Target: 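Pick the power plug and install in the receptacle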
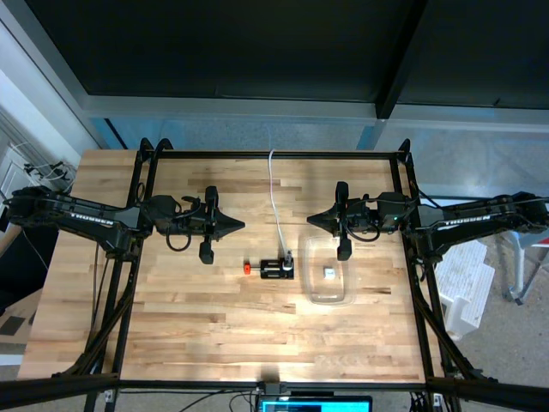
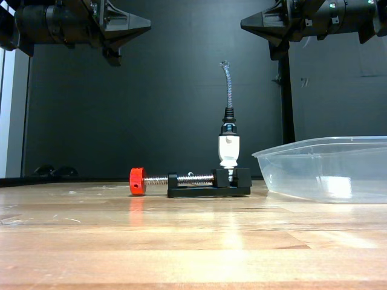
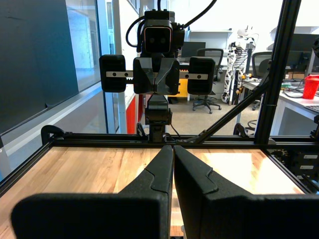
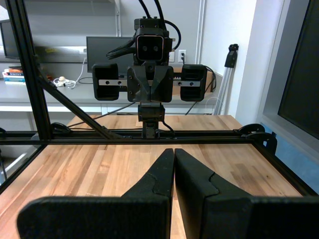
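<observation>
**Arms level above the tabletop, both end effectors closed and empty**

Left of centre in the high view, the left end effector (image 1: 236,226) hangs above the tabletop (image 1: 189,318) with its tip pointing toward the middle. Its fingers are pressed together with nothing between them. Right of centre, the right end effector (image 1: 316,219) mirrors it, likewise closed on nothing, near the far end of the clear plastic tray (image 1: 310,292). The two tips face each other, well apart.

At centre frame in the low view, the receptacle (image 2: 228,148) stands upright, seated in the black clamp block (image 2: 208,184). The clamp's red knob (image 2: 137,181) sticks out to the left. A white cable (image 1: 275,197) runs from the receptacle toward the far edge of the tabletop. The tray lies just right of the clamp, apart from it, with a small white block (image 1: 328,273) inside. The power plug is too small to make out in any view.
</observation>
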